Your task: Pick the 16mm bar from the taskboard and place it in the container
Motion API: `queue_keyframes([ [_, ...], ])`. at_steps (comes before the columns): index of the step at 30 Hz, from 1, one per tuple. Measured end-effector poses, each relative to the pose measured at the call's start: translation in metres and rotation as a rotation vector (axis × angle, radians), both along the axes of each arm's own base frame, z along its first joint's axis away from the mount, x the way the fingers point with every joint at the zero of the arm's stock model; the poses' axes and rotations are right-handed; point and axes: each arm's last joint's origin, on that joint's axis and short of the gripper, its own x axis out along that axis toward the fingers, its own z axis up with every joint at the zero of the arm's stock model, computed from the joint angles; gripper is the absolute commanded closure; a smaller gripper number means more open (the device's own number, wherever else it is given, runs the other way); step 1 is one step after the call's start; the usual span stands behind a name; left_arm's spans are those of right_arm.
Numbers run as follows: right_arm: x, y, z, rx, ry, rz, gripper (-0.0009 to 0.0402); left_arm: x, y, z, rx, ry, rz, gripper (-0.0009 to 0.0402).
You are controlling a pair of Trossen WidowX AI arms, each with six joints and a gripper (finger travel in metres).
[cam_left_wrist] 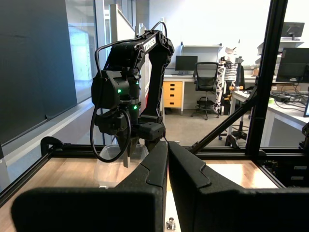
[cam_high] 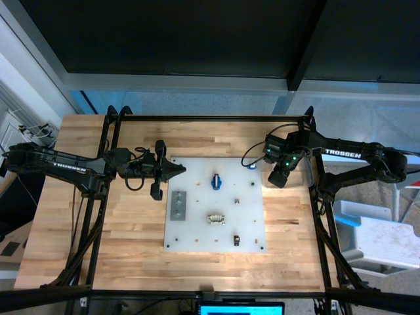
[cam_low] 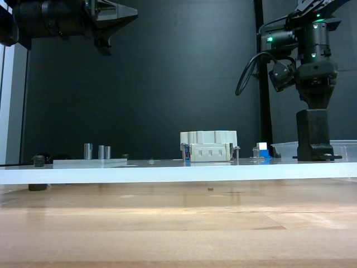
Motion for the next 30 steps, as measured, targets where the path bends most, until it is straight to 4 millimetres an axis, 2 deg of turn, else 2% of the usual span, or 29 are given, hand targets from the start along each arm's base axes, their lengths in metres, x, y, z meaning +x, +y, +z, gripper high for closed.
queue_keyframes([
  [4,0.0,0.0,0.0,0.0,0.0,0.0,0.0374,0.0,0.0,0.0,0.0,0.0,0.0,0.0393],
  [12,0.0012,-0.0004,0.0001,-0.004,-0.013,-0.003,0.0275,0.0,0.0,-0.0001,0.0,0.0,0.0,0.0393],
  [20,0.0013,-0.0005,0.0002,-0.006,-0.013,-0.002,0.0196,0.0,0.0,0.0,0.0,0.0,0.0,0.0393],
  [30,0.0008,-0.0006,0.0001,-0.013,-0.006,-0.001,0.0133,0.0,0.0,0.0,0.0,0.0,0.0,0.0393],
])
